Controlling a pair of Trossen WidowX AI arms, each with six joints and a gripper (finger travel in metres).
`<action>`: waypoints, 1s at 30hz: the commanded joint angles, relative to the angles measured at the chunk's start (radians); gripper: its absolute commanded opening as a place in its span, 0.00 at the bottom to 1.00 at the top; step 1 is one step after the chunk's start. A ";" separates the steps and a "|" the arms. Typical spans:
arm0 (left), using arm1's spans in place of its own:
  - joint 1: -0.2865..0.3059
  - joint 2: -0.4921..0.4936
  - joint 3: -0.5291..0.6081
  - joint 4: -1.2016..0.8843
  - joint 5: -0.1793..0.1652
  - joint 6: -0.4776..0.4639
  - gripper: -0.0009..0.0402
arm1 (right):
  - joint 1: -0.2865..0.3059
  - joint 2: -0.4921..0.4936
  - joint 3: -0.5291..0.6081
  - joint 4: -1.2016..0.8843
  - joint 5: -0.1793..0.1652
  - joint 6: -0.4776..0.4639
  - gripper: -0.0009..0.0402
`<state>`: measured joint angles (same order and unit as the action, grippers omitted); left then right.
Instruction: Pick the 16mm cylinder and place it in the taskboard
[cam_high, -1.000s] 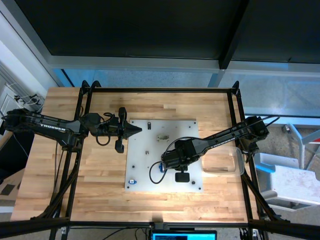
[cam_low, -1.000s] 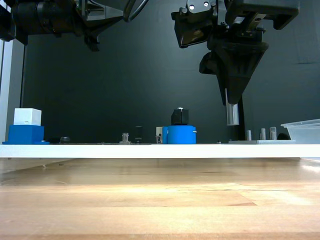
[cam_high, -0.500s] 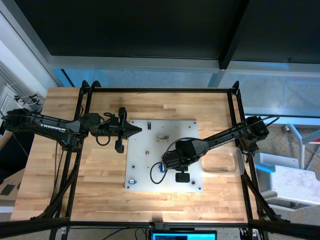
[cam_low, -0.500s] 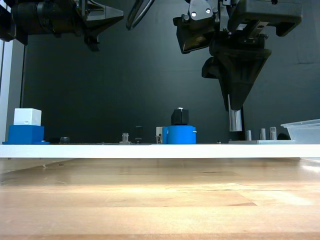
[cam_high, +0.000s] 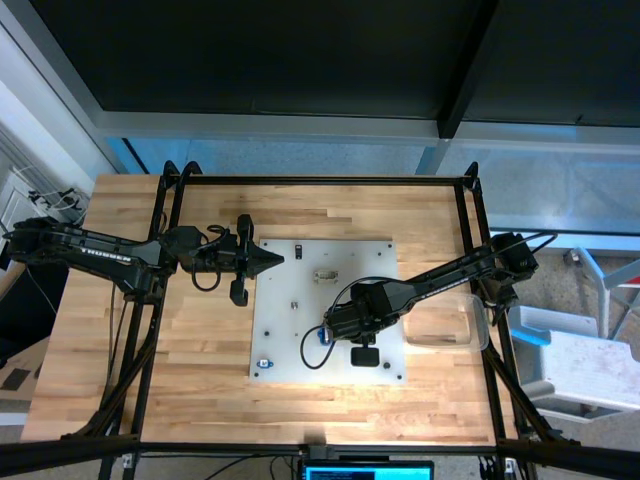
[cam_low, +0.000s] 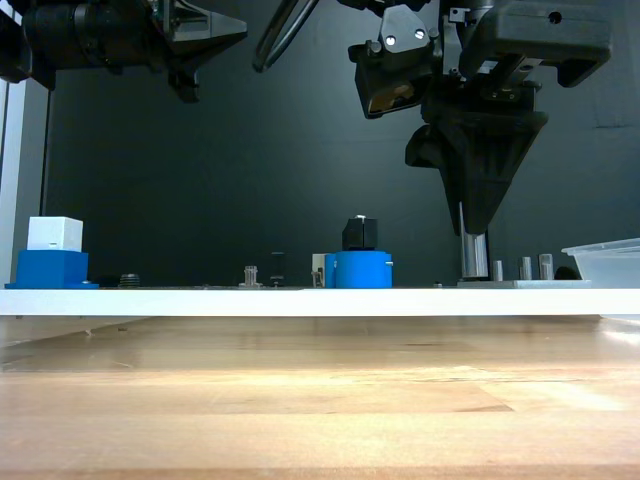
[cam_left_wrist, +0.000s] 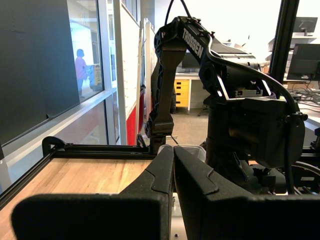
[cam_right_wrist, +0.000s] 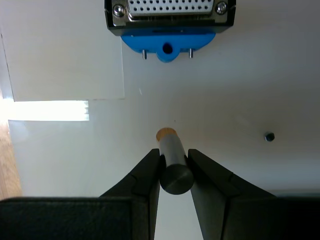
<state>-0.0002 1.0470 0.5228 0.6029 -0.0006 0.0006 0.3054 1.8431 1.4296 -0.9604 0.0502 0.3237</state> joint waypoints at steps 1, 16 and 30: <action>0.000 0.000 0.000 0.000 0.000 0.000 0.02 | 0.001 -0.001 -0.001 0.006 0.002 0.000 0.09; 0.000 0.000 0.000 0.000 0.000 0.000 0.02 | 0.003 -0.001 -0.024 0.036 0.001 0.000 0.09; 0.000 0.000 0.000 0.000 0.000 0.000 0.02 | 0.004 -0.001 -0.046 0.066 -0.008 0.004 0.09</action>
<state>-0.0002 1.0470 0.5228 0.6029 -0.0006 0.0006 0.3088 1.8404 1.3849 -0.8989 0.0498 0.3271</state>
